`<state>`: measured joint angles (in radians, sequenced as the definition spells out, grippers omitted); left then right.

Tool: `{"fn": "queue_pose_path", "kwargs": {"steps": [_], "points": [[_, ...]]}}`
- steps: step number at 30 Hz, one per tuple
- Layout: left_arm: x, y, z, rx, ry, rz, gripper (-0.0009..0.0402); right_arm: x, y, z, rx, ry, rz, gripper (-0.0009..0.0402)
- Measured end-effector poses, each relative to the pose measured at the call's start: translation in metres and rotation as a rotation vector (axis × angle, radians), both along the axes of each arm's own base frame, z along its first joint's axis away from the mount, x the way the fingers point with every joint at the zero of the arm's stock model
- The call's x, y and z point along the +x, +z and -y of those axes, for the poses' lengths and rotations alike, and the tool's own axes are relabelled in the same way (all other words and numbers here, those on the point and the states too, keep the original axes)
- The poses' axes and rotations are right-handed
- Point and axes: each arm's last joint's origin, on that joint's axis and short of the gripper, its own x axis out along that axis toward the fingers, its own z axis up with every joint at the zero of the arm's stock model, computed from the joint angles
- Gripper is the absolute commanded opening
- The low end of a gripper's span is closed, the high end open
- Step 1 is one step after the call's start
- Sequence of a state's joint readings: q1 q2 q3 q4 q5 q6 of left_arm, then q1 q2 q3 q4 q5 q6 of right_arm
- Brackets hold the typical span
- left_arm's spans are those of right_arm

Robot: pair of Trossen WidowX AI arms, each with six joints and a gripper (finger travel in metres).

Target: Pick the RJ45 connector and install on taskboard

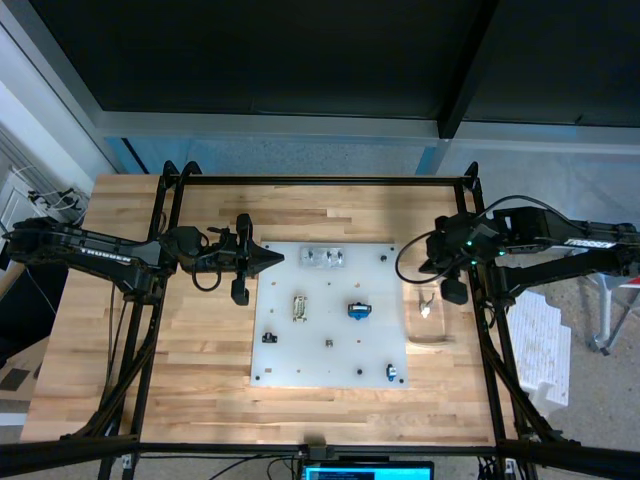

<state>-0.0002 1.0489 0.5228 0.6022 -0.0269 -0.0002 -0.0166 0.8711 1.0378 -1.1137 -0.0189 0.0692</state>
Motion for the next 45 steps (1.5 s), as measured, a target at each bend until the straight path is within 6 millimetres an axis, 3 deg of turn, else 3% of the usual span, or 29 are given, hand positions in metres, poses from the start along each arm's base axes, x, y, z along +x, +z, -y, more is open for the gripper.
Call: {"fn": "queue_pose_path", "kwargs": {"steps": [6,22,30,37,45], "points": [[0.000,0.000,0.000,0.000,0.000,0.000,0.0000,-0.016,-0.002,-0.001,0.007,-0.006,-0.077,0.0000],[0.000,0.000,0.000,0.000,0.000,0.000,0.0000,-0.026,-0.014,-0.013,0.045,-0.037,-0.216,0.0002],[0.000,0.000,0.000,0.000,0.000,0.000,0.0000,-0.025,-0.041,-0.018,0.012,-0.046,-0.306,0.0074],[0.000,0.000,0.000,0.000,0.000,0.000,0.0000,-0.018,-0.052,-0.021,0.007,-0.047,-0.303,0.0145],[0.000,0.000,0.000,0.000,0.000,0.000,0.0000,-0.015,-0.072,-0.023,0.006,-0.042,-0.316,0.0168]]}}
